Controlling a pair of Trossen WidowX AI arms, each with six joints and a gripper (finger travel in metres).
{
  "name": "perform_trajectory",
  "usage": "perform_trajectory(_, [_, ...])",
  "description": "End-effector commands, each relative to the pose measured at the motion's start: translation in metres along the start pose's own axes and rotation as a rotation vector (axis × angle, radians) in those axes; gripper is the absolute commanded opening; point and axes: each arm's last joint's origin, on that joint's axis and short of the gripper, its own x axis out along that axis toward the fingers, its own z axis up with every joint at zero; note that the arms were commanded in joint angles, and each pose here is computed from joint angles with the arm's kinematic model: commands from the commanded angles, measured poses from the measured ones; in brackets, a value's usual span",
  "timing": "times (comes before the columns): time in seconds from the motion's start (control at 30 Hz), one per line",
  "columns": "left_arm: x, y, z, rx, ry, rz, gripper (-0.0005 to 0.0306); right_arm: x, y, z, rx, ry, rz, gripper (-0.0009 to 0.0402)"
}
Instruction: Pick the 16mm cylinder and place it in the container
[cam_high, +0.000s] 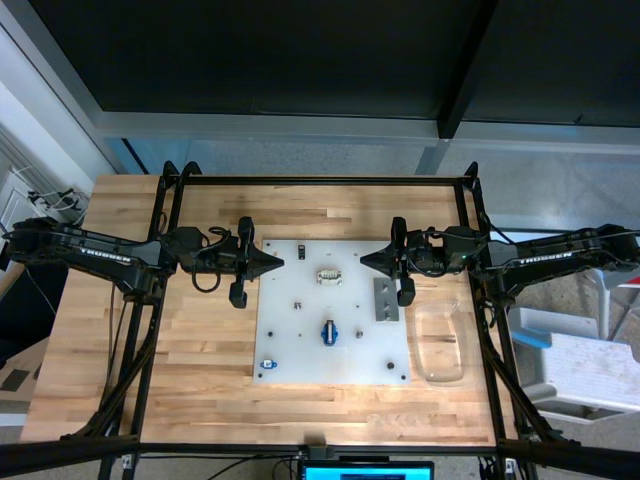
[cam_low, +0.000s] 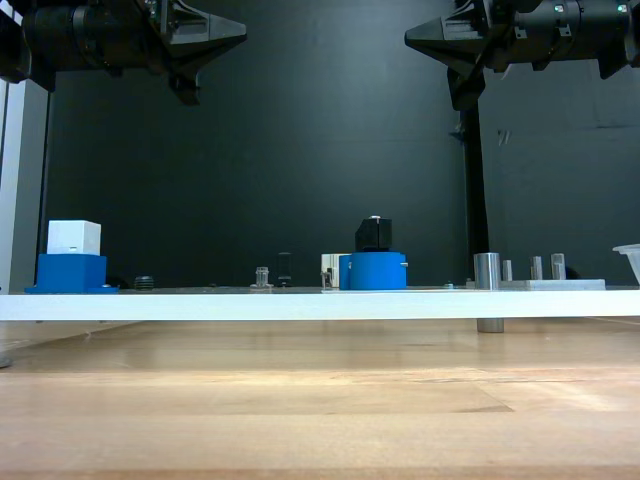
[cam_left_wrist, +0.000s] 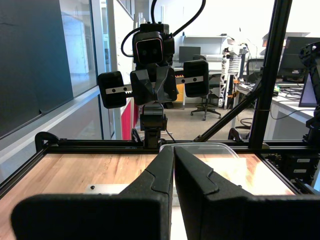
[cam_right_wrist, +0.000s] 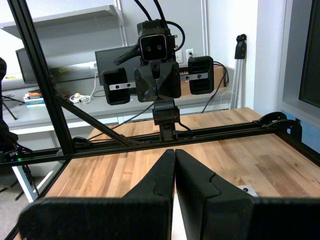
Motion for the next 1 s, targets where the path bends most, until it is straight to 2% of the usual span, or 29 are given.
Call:
perform_trajectory(0.03, [0.000, 0.000, 0.000, 0.000, 0.000, 0.000, 0.0000, 0.000, 0.000, 0.000, -0.055, 0.003, -0.001, 0.0000])
perform_trajectory(0.57, [0.000, 0.000, 0.000, 0.000, 0.000, 0.000, 0.0000, 0.000, 0.000, 0.000, -0.054, 0.003, -0.001, 0.0000])
perform_trajectory(0.67, [0.000, 0.000, 0.000, 0.000, 0.000, 0.000, 0.0000, 0.000, 0.000, 0.001, -0.017, 0.004, -0.002, 0.0000])
perform_trajectory(0.8, [0.000, 0.000, 0.000, 0.000, 0.000, 0.000, 0.0000, 0.003, 0.001, 0.009, -0.010, 0.088, -0.025, 0.0000])
perform_trajectory(1.0, [0.000, 0.000, 0.000, 0.000, 0.000, 0.000, 0.0000, 0.004, 0.005, 0.032, -0.008, 0.282, -0.051, 0.0000])
